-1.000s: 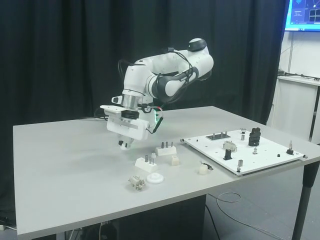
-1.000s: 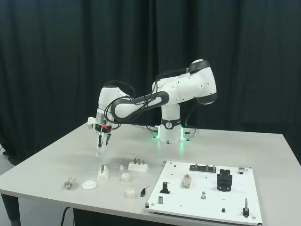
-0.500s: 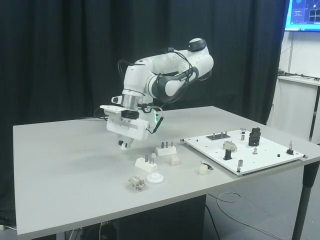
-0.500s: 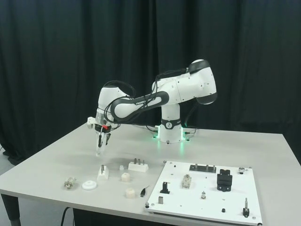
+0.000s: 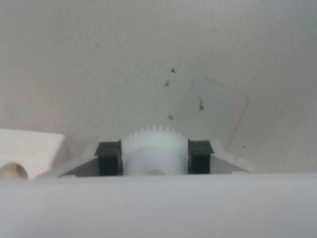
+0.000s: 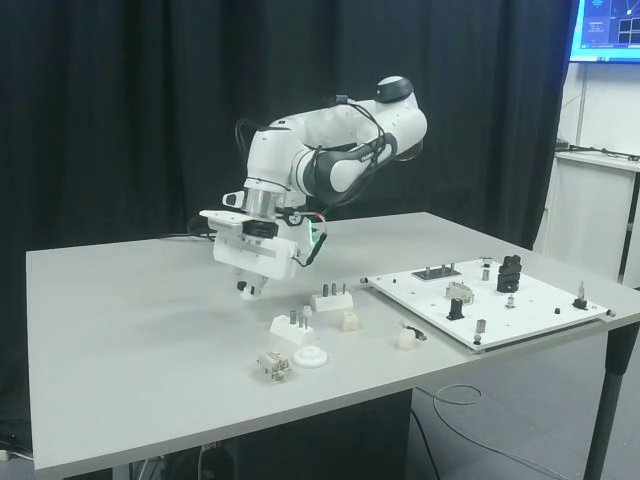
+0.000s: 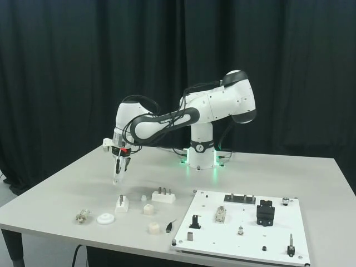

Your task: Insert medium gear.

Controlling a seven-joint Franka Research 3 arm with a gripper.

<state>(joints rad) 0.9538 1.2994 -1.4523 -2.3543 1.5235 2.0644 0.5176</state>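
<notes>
The pincer (image 5: pixel 154 157) grips a white toothed gear (image 5: pixel 154 148) between its black pads, held above the grey surface (image 6: pixel 130 310).

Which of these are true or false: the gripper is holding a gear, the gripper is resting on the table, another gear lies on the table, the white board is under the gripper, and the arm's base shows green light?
1. The gripper holds a white toothed gear between its black fingers. True.
2. The gripper is resting on the grey table. False: it hangs above the table, clear of the surface.
3. Another white gear lies flat near the table's front edge. True.
4. The white board is directly under the gripper. False: it lies well off to the side.
5. Green light shows at the arm's base. True.
</notes>
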